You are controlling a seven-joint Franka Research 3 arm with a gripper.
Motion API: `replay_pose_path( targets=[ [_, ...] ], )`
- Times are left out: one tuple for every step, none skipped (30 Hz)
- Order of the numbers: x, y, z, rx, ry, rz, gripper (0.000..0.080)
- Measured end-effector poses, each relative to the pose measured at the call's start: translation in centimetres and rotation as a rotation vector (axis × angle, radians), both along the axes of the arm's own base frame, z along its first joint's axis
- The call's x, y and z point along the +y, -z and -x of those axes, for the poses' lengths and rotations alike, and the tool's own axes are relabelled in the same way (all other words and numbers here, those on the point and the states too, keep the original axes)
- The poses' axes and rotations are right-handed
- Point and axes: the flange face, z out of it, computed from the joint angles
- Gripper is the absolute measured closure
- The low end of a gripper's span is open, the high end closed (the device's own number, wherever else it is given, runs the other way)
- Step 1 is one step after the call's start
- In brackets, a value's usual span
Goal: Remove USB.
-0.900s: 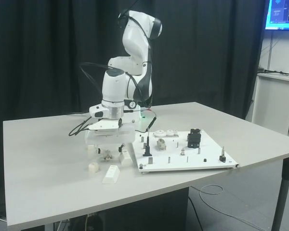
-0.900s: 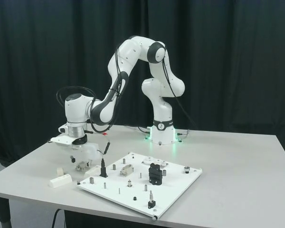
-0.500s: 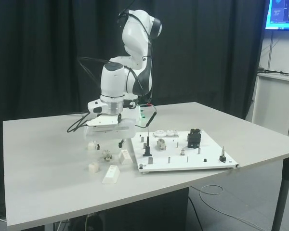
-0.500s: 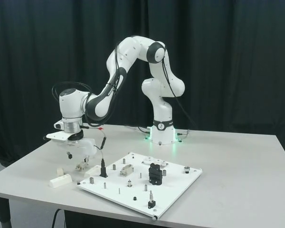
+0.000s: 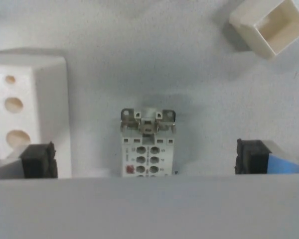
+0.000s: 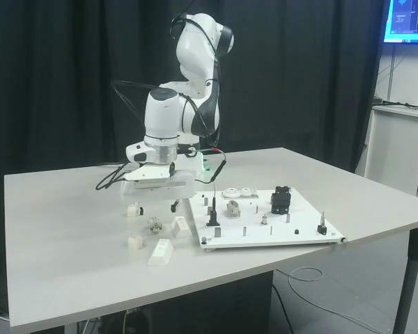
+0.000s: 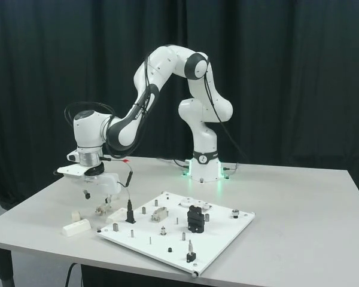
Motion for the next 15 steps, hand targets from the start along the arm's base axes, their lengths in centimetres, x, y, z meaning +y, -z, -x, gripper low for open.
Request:
replay_pose_path(
  targets=[
    [-0.01,0.0,0.01,0.0,0.0,0.0,0.0003],
    [-0.01,-0.01,0.01,0.001,0.0,-0.001,0.0003],
    [-0.02,-0.01,0.02,0.001,0.001,-0.001,0.0003],
    [-0.02,-0.01,0.03,0.002,0.001,-0.001,0.0003],
    [-0.04,-0.01,0.04,0.002,0.0,-0.001,0.0003],
    [-0.05,-0.02,0.05,0.003,0.0,0.0,0.0003],
    [-0.07,-0.02,0.06,0.004,-0.001,0.0,0.0003],
    [-0.08,-0.03,0.07,0.005,-0.003,0.002,0.0003],
    [-0.1,-0.04,0.08,0.007,-0.005,0.004,0.0003],
    [-0.12,-0.04,0.08,0.008,-0.007,0.005,0.0003],
    [-0.13,-0.05,0.09,0.01,-0.008,0.007,0.0003],
    [-0.15,-0.06,0.1,0.011,-0.01,0.008,0.0003],
    [-0.18,-0.08,0.11,0.012,-0.011,0.009,0.0003],
    [-0.21,-0.1,0.12,0.013,-0.011,0.01,0.0003],
    [-0.25,-0.14,0.13,0.015,-0.011,0.009,0.0003]
  ],
)
